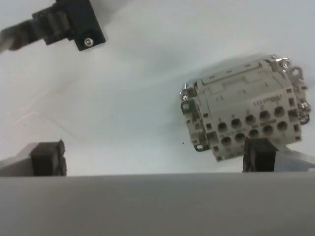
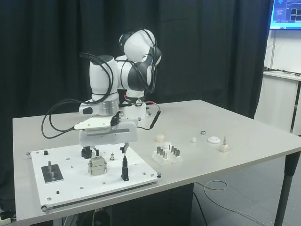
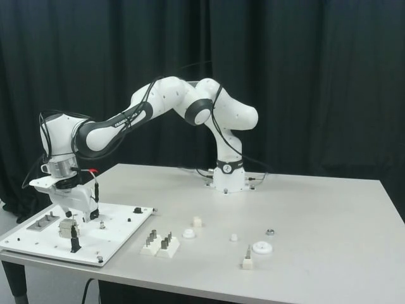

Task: Pick large gear.

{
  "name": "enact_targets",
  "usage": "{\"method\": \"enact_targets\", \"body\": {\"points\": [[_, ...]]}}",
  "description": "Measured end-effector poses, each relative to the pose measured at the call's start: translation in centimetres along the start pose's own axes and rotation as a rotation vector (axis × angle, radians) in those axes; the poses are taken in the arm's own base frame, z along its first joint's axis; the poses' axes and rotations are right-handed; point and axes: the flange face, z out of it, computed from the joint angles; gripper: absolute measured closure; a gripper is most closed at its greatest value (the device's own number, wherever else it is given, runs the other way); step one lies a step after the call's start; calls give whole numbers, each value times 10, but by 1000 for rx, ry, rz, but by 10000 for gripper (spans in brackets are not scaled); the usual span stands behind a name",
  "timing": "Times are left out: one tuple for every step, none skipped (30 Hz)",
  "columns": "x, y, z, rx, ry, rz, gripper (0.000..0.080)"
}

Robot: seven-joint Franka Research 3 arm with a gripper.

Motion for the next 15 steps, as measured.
{"method": "enact_targets", "body": {"points": [[0,0,-1,-1,0,-1,3],[0,1,-2,-2,-1,-1,3],[0,1,-3,-3,-1,-1,3],[0,2,-4,-4,-1,-1,3],[0,2,-5,-5,-1,0,3],[0,3,-5,-6,0,1,3],[0,3,-6,-7,0,1,3],[1,4,-6,-8,1,1,3],[1,4,-7,-9,2,1,3],[1,4,-7,-9,2,1,3],[1,5,-7,-10,2,2,3],[1,5,-7,-10,3,2,3],[2,6,-7,-11,3,3,3],[2,6,-7,-12,3,3,3],[2,7,-7,-13,3,3,3]]}}
